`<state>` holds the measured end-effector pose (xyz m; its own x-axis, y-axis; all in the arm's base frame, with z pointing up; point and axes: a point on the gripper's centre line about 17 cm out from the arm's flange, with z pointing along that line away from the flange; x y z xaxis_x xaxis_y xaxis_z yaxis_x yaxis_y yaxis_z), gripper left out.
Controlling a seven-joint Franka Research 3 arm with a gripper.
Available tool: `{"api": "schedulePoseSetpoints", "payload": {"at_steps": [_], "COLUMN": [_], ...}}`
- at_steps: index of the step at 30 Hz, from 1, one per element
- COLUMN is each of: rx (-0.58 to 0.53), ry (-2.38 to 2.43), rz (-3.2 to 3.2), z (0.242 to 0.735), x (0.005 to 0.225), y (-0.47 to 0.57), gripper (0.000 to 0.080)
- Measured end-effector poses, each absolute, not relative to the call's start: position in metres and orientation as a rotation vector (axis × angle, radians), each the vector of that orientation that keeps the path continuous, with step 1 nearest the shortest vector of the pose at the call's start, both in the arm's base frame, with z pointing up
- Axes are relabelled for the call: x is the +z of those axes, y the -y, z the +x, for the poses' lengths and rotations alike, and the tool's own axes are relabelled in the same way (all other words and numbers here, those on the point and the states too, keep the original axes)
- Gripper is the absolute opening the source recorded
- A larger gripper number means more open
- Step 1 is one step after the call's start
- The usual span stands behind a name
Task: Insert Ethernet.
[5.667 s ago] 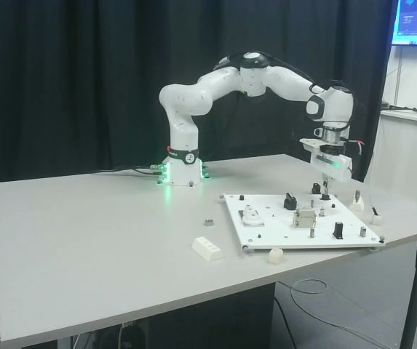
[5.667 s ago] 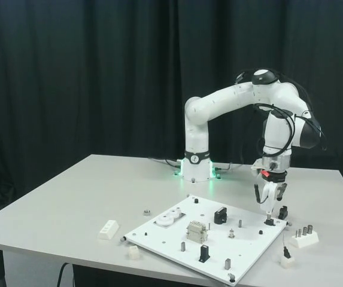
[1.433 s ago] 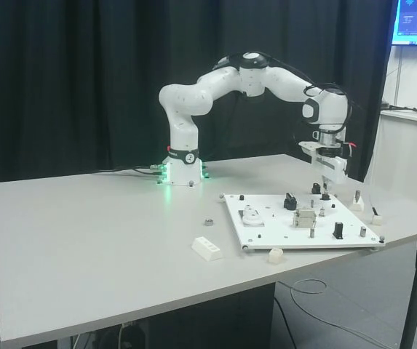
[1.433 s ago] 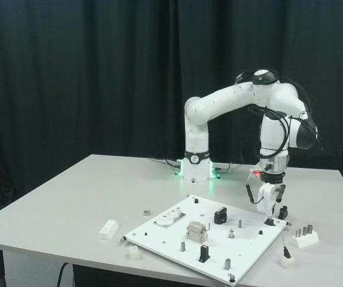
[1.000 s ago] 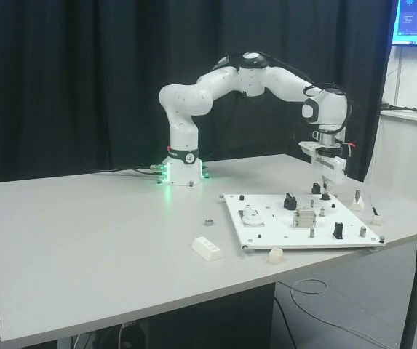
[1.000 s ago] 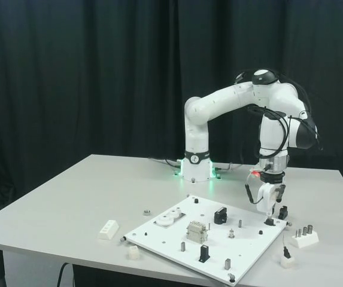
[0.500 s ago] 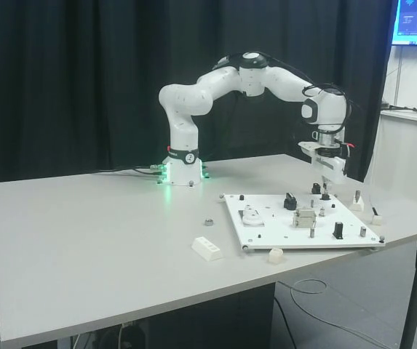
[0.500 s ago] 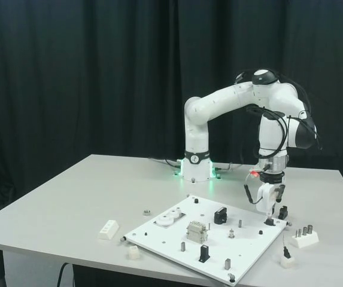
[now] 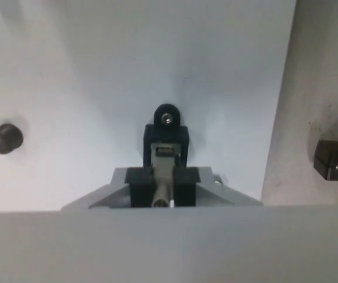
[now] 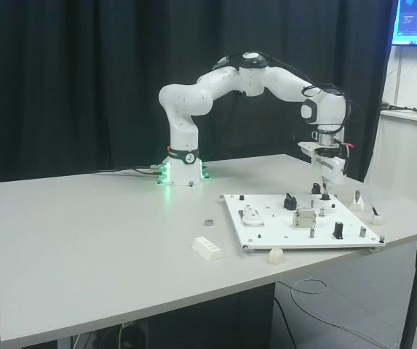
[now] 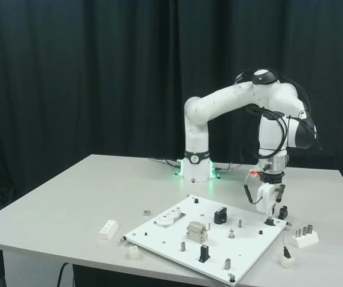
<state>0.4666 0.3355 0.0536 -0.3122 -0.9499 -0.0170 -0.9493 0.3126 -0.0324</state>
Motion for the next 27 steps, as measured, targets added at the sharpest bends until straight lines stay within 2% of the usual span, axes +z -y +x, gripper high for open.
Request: {"api": "schedulePoseSetpoints", "payload": {"at_steps": [16,17,18,26,27], "rx": [-0.045,-0.055,-0.063,-0.102,-0.104], "ry": [-2.485,-2.478,-2.472,-2.436,-2.437], "rz": [-1.851,-1.852,-1.851,-1.853,-1.852], "z": [0.471,0.473,0.476,0.491,0.492], "x": [0.055,0.057,0.060,0.092,0.096], "y": [-0.333,-0.332,-0.331,-0.322,-0.321], "gripper": [0.0066,0.0066,0.0164,0.0164,0.0710]}}
